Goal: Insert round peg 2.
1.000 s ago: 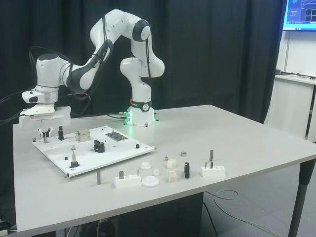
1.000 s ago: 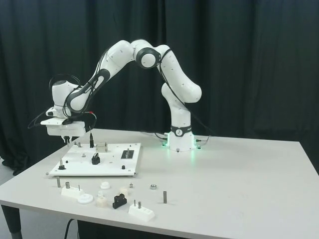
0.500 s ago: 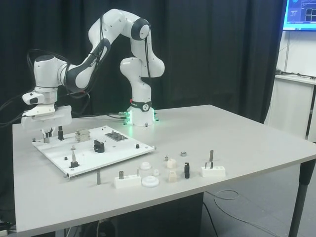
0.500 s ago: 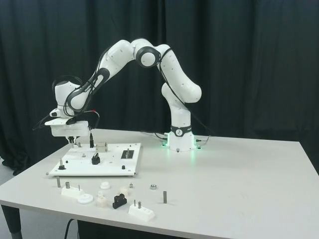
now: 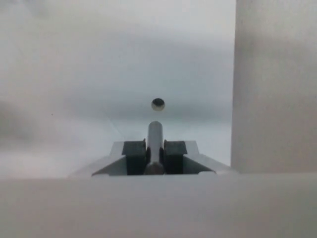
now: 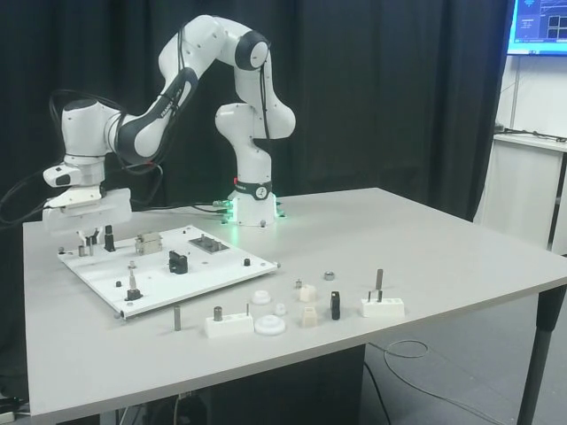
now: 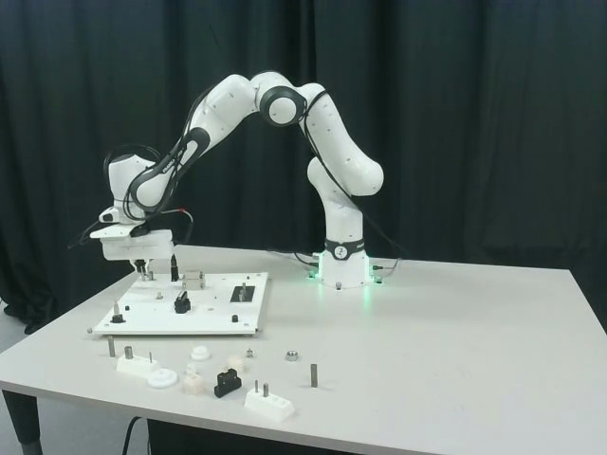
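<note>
Over the far corner of the white assembly board (image 6: pixel 168 270), the gripper (image 5: pixel 154 157) is clamped tight on round peg 2 (image 5: pixel 155 144) — the wrist view shows both black finger pads (image 5: pixel 134 154) pressed against the grey peg's sides, with the peg standing out between them. Just past the peg's tip sits a small dark round hole (image 5: pixel 157 103) in the board's white surface; peg and hole are near each other but not touching.

From the room views, the white arm (image 7: pixel 285 109) reaches out from its base (image 7: pixel 342 268), whose ring glows green, arches high at the elbow, then drops down to the board's far end, wrist turned so the fingers point straight down. The gripper (image 6: pixel 84 237) hangs low above the board, beside an upright black post (image 6: pixel 109 237).

Compared with a second ago, the hand has shifted a little toward the board's middle and come down closer to the surface — the elbow has risen slightly with it. Loose parts on the grey table (image 6: pixel 425 239) have not moved: white blocks (image 7: pixel 268 403), a black clip (image 7: pixel 226 383), a small nut (image 7: pixel 293 355) and a standing peg (image 7: pixel 312 375) lie in front of the board.
</note>
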Robot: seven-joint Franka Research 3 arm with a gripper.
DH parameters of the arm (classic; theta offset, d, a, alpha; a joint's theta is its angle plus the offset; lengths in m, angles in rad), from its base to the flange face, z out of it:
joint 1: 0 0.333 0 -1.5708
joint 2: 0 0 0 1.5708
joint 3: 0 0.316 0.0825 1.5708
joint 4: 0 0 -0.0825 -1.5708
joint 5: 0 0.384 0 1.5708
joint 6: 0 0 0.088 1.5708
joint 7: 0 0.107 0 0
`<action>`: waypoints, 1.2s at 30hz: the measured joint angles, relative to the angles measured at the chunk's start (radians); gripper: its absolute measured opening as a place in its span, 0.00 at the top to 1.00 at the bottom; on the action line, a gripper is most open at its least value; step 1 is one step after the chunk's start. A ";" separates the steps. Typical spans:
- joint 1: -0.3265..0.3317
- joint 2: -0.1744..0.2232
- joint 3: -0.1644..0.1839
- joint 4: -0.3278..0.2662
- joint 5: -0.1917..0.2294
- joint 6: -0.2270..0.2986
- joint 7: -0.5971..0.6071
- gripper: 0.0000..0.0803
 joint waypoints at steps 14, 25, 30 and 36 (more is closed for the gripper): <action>0.000 0.005 0.000 -0.010 0.035 0.019 -0.020 0.91; 0.000 0.021 0.001 -0.010 0.069 0.041 -0.044 0.91; 0.000 0.028 0.001 -0.010 0.078 0.047 -0.048 0.91; 0.000 0.031 0.001 -0.010 0.080 0.050 -0.050 0.91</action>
